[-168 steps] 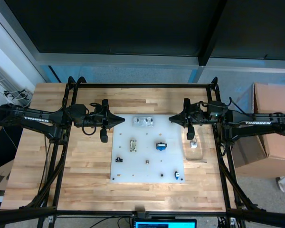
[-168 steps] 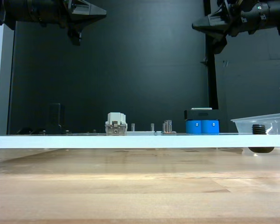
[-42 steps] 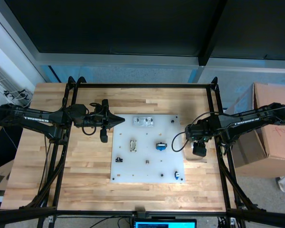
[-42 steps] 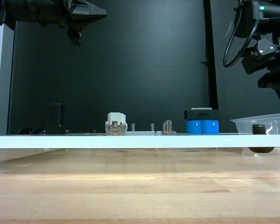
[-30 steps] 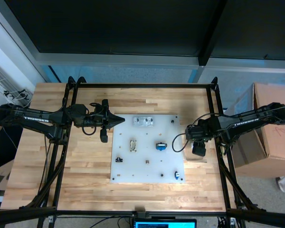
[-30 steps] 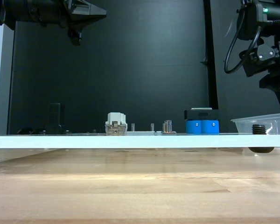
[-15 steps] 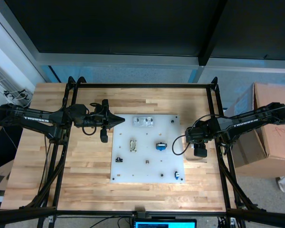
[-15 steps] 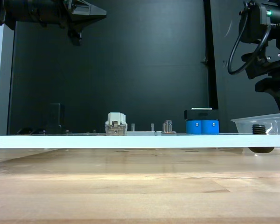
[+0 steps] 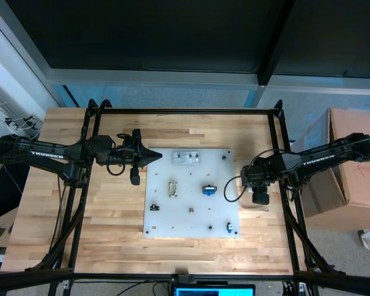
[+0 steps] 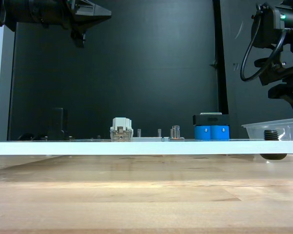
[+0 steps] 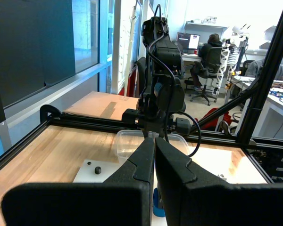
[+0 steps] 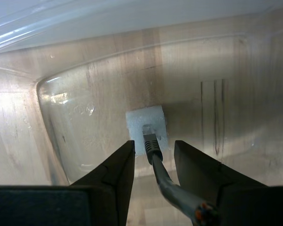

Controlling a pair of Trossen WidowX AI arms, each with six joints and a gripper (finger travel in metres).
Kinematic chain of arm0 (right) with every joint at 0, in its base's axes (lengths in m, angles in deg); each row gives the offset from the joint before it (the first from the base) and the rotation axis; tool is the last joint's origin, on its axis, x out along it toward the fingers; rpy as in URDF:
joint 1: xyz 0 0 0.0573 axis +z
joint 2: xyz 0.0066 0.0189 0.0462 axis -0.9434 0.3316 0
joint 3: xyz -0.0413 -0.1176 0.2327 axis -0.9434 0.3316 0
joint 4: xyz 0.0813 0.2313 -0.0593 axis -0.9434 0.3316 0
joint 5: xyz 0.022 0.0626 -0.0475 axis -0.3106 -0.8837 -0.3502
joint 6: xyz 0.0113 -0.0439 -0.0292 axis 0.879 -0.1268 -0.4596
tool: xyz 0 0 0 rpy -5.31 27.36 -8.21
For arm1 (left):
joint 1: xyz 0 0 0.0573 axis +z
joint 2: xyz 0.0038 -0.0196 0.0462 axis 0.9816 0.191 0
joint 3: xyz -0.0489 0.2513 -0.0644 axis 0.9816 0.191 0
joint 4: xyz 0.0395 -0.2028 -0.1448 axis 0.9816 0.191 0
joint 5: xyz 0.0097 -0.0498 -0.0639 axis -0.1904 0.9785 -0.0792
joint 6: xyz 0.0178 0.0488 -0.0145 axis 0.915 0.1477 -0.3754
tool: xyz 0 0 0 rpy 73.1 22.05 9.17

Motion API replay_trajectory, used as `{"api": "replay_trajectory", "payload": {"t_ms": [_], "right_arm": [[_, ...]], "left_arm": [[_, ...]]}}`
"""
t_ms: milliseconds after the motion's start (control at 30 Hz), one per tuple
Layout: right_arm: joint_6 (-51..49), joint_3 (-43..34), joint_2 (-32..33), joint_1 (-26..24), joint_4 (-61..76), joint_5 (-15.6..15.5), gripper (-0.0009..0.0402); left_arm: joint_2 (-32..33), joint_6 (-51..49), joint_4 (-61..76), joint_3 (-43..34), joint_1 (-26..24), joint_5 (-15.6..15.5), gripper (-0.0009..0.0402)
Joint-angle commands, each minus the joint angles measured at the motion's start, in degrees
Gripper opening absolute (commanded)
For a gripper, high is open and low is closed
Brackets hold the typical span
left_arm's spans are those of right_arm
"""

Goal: Pick the RJ45 connector and install on the taskboard

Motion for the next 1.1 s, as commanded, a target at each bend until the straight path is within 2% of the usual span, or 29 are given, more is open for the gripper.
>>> {"api": "replay_trajectory", "payload": {"t_ms": [33, 467, 1100], "right_arm": [[0.0, 0.0, 0.0, 0.0, 0.0, 0.1, 0.0087], [0.0, 0.0, 0.0, 0.0, -0.2, 0.1, 0.0000], [-1.0, -2.4, -1.0, 0.0, 1.4, 0.1, 0.0000]], "left_arm": [[0.0, 0.0, 0.0, 0.0, 0.0, 0.0, 0.0000], [0.0, 0.0, 0.0, 0.0, 0.0, 0.0, 0.0000], [0.0, 0.0, 0.0, 0.0, 0.0, 0.0, 0.0000]]}}
